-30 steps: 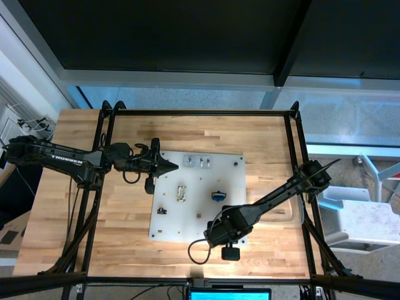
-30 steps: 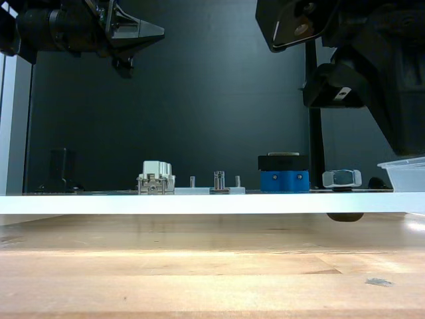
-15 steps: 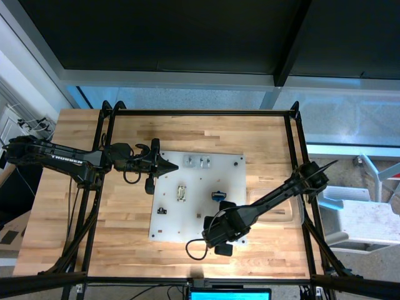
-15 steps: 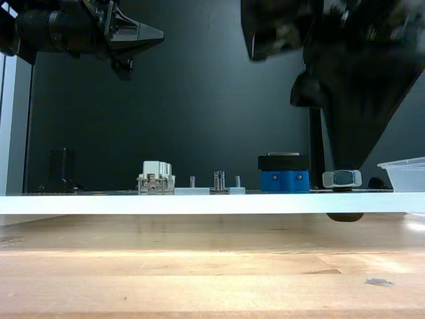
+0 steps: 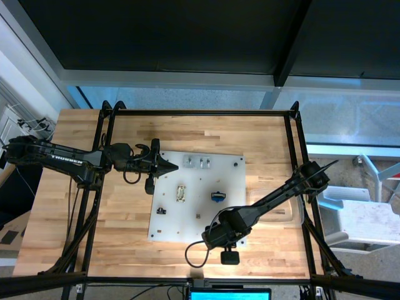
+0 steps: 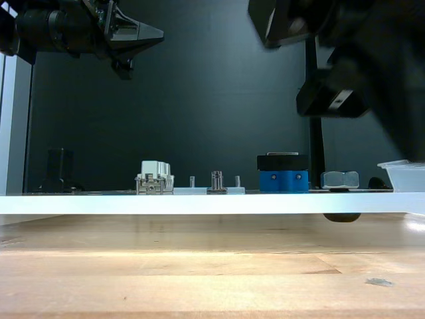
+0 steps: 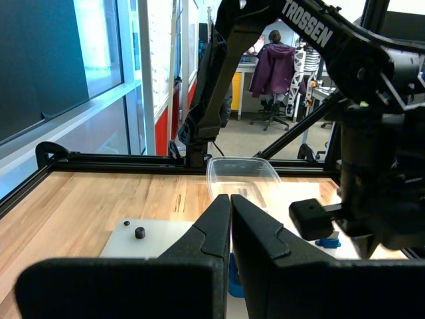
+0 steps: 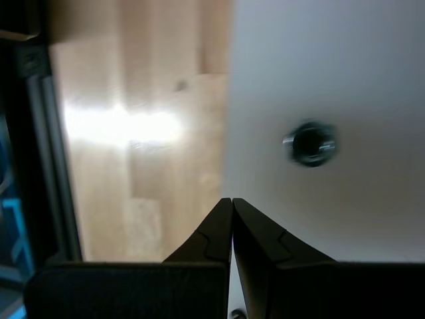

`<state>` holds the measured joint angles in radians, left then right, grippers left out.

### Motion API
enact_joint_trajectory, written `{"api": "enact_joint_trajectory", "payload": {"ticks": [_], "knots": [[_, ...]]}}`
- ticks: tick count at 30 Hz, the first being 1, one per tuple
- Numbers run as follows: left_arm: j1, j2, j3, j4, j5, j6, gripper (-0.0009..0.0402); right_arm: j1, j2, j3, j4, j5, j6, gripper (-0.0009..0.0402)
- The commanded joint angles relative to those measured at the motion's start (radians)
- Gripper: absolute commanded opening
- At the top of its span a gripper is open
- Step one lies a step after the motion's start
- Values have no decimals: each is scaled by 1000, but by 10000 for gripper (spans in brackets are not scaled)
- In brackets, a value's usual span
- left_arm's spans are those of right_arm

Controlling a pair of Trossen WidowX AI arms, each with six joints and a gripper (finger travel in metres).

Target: Pick the M12 fastener and fasten on the M12 threads

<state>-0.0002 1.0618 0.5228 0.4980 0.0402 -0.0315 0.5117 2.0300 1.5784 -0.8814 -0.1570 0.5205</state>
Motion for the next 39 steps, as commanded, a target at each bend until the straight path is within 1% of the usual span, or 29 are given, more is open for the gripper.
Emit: {"api": "enact_joint_trajectory", "payload": {"ticks": [1,4,6,8,10,14,20,26,28,29,30,32,33,34,35,37,39], "knots": [[0,0,0,0,0,0,0,-2,-5,0,-16,11,-13,0],[0,0,0,0,0,0,0,-3,-8,0,-34,74,14,0],[0,0,0,1,0,0,0,-3,-13,0,-44,130,48,0],[0,0,0,1,0,0,0,-3,-16,0,-46,180,61,0],[0,0,0,1,0,0,0,-3,-16,0,-46,210,79,0],[0,0,0,1,0,0,0,-3,-7,0,-43,221,105,0],[0,0,0,0,0,0,0,-3,20,0,-34,218,127,0],[0,0,0,0,0,0,0,-3,20,0,-21,218,127,0],[0,0,0,1,0,0,0,-3,20,0,-19,211,127,0],[0,0,0,1,0,0,0,-3,19,0,-15,179,124,0],[0,0,0,1,0,0,0,-3,19,0,-10,132,110,0],[0,0,0,0,0,0,0,-4,13,0,6,20,66,0],[0,0,0,1,0,0,0,-4,12,0,13,-22,39,0],[0,0,0,1,0,0,0,-3,10,0,13,-40,18,0],[0,0,0,0,0,0,0,-3,6,0,7,-37,10,0],[0,0,0,1,0,0,0,-4,6,0,0,-18,6,0],[0,0,0,0,0,0,0,-4,6,0,-6,-6,6,0]]}}
